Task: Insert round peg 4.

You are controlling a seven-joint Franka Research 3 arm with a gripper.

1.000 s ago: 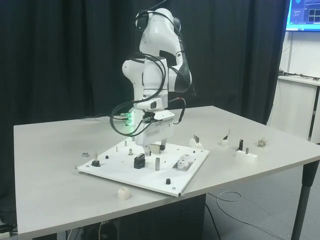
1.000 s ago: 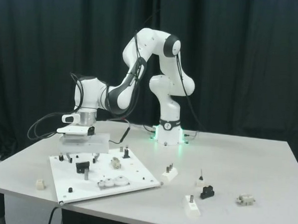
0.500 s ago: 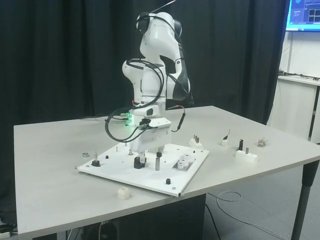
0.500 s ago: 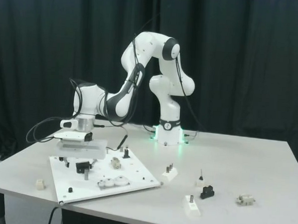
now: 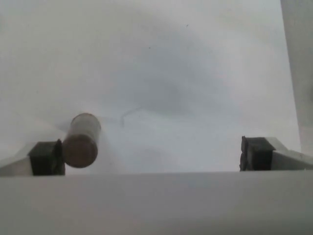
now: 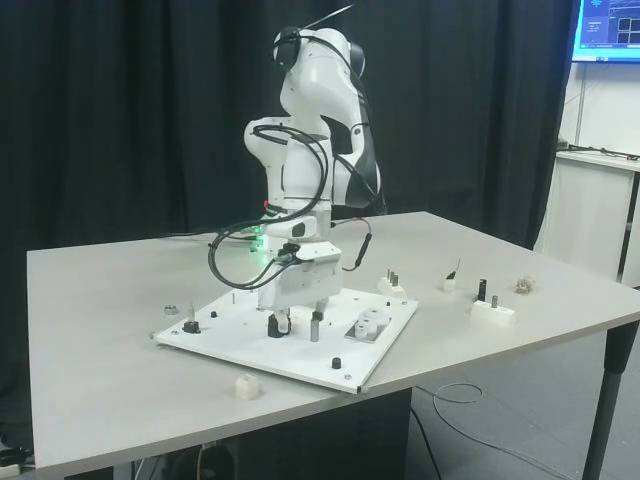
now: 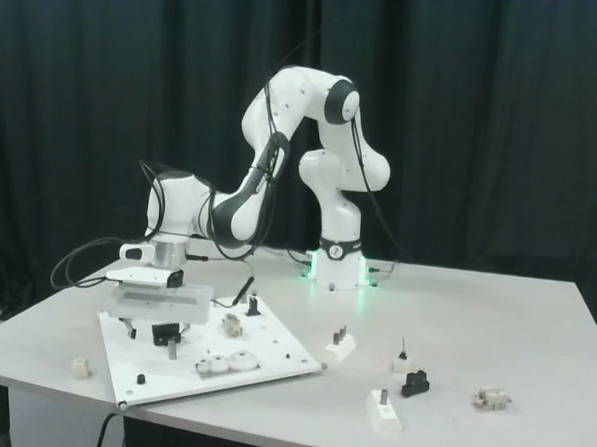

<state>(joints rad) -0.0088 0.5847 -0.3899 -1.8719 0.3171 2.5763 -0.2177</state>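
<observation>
A grey round peg [image 5: 80,140] stands upright on the white board [image 5: 195,73]. In the wrist view it is close beside one black fingertip [image 5: 46,157], and the other fingertip [image 5: 257,152] is far off. My gripper [image 5: 151,156] is open and holds nothing. In the first room view the gripper [image 6: 298,312] hangs low over the board [image 6: 385,340], with the peg [image 6: 314,325] under it and a black block [image 6: 275,325] beside it. The second room view shows the gripper [image 7: 159,326] just above the peg [image 7: 173,349].
On the board are white gears [image 6: 368,322], a black knob [image 6: 190,326] and a small black stud [image 6: 337,362]. A white cube [image 6: 245,385] lies on the table in front of the board. Small holders [image 6: 493,305] stand on the table to the right.
The arm has swung the gripper across the board toward the black block and the peg, and lowered it close to the board.
</observation>
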